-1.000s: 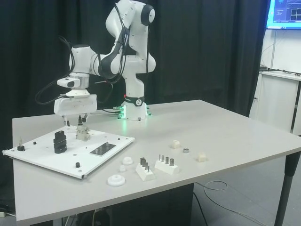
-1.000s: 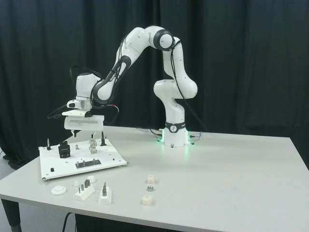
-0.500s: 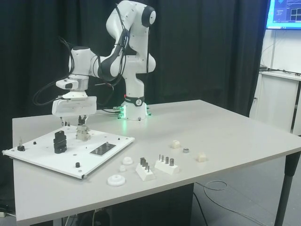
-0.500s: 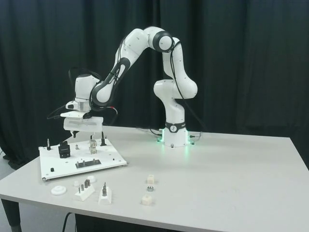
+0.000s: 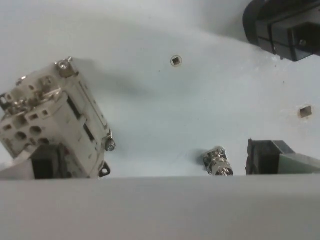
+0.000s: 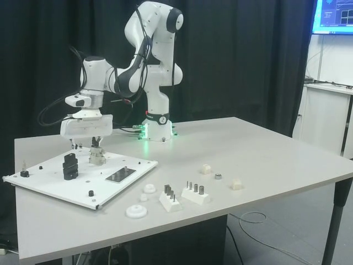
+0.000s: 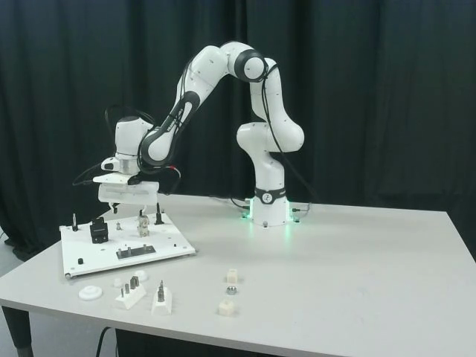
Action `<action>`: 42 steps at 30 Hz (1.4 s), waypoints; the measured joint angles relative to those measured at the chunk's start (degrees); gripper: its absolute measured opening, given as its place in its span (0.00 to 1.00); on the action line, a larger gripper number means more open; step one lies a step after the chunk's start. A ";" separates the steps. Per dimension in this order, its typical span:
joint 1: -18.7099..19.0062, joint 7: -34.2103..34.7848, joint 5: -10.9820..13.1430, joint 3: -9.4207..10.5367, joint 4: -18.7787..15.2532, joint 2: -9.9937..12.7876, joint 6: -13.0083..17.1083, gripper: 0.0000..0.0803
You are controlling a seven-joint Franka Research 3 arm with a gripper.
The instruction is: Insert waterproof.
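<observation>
Wrist view: grey-white waterproof connector (image 5: 55, 127) lower left on white board (image 5: 165, 115); fingers not visible. Room views: gripper (image 6: 95, 142) just above connector; grip state unclear. Judgement: descend vertically, centred, before closing.

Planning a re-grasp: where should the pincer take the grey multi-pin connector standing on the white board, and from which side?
Grip the grey connector across its two flat long sides, coming straight down from above. It stands upright on the white board with open space around it, and the pincer hovers just over it.
</observation>
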 joint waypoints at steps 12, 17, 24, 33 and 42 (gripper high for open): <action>-0.06 0.00 0.00 -0.01 0.03 0.80 0.00 1.00; -0.06 -0.01 0.00 0.00 0.13 1.06 0.00 1.00; -0.05 -0.20 0.00 0.04 0.25 1.25 0.00 1.00; -0.05 -1.02 0.00 0.14 0.29 1.30 0.00 1.00; -0.05 -1.55 0.00 0.28 0.39 1.39 0.00 1.00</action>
